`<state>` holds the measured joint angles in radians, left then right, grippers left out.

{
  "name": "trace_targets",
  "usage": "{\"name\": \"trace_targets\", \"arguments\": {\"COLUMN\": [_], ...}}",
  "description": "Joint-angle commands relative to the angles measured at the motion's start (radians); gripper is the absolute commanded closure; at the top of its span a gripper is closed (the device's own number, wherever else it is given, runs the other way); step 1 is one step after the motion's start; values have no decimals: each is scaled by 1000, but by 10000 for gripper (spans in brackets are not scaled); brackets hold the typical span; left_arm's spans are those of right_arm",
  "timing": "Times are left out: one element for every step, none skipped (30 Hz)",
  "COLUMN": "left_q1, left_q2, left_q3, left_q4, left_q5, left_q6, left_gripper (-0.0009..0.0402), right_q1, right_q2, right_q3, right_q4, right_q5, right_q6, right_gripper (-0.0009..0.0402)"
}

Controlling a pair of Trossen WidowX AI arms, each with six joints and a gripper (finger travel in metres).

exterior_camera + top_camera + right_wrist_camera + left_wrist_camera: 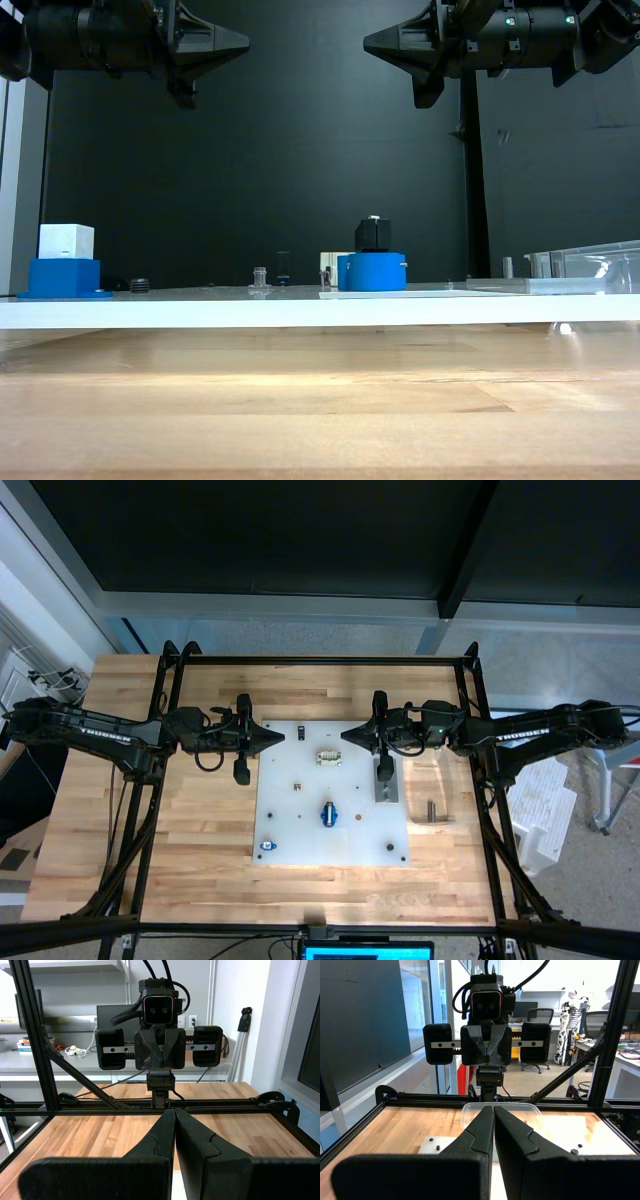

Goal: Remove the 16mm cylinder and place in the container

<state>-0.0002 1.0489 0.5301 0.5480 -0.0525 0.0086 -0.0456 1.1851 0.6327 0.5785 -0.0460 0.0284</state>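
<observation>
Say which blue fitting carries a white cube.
The near-left corner fitting; the central fitting is black-topped. The left gripper and right gripper hang shut above the board.

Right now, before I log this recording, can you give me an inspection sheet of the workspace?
Surface: wooden table bearing a white board.
Job's things: 16mm cylinder seems to lie inside the clear container, right of the board.
Clutter: blue fitting, grey block, white connector on the board.
End effectors: left end effector and right end effector both shut, raised over the board's far part, facing each other, holding nothing.
Cables: black loop under the left arm.
Surroundings: black frame, screen at the near edge.
</observation>
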Motion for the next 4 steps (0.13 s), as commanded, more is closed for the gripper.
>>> {"name": "trace_targets", "arguments": {"left_q1": [0, 0, 0, 0], "left_q2": [0, 0, 0, 0], "left_q3": [0, 0, 0, 0], "left_q4": [0, 0, 0, 0], "left_q5": [0, 0, 0, 0], "left_q6": [0, 0, 0, 0], "left_gripper": [393, 393, 393, 393], "right_q1": [0, 0, 0, 0], "right_q2": [0, 0, 0, 0], "right_q3": [0, 0, 0, 0], "right_q4": [1, 1, 1, 1], "right_q5": [0, 0, 0, 0], "right_q6": [0, 0, 0, 0], "right_gripper": [393, 393, 393, 393]}}
